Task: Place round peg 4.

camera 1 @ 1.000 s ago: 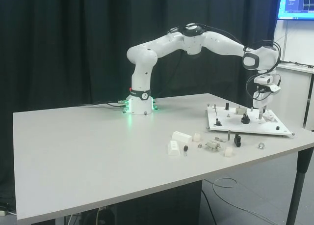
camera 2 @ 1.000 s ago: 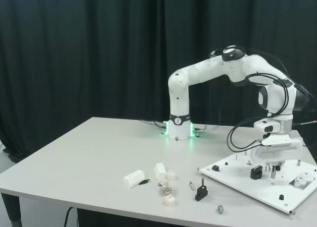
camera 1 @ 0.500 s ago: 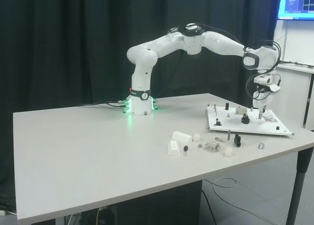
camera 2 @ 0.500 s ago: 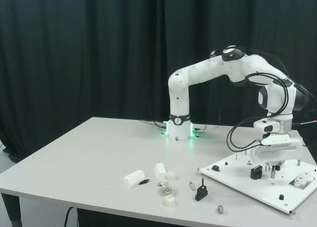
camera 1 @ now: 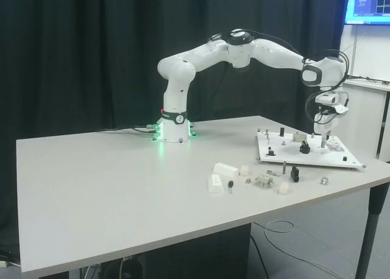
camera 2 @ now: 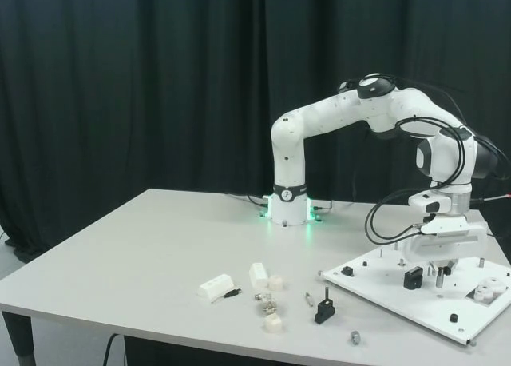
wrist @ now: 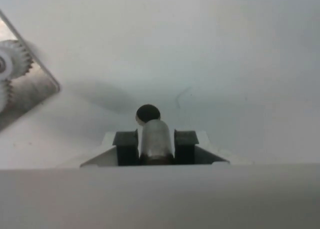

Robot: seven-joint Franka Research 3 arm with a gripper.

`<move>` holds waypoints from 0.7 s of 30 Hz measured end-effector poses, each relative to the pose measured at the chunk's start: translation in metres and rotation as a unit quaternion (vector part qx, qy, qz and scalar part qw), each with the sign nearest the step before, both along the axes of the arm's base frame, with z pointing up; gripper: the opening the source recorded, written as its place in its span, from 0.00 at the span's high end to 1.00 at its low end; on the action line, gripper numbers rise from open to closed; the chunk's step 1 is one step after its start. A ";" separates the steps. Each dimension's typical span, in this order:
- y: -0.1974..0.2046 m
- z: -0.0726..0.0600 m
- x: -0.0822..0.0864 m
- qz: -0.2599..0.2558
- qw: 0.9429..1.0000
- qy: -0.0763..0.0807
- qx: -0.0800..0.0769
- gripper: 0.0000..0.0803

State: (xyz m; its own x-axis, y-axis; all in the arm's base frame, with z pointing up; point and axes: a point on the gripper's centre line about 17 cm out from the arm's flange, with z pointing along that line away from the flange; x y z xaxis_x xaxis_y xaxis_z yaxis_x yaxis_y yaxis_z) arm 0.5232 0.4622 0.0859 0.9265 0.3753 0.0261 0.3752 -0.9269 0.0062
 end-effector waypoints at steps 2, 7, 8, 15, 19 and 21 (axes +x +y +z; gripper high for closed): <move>0.000 0.000 0.000 0.000 1.000 0.000 0.000 0.81; 0.000 0.000 0.000 0.000 1.000 0.000 0.000 0.81; 0.000 0.000 0.000 0.000 1.000 0.000 0.000 0.81; -0.003 0.002 0.003 -0.001 1.000 -0.003 -0.003 0.81; -0.010 0.005 0.010 -0.002 1.000 -0.010 -0.010 0.81; -0.015 0.007 0.015 -0.003 1.000 -0.016 -0.015 0.81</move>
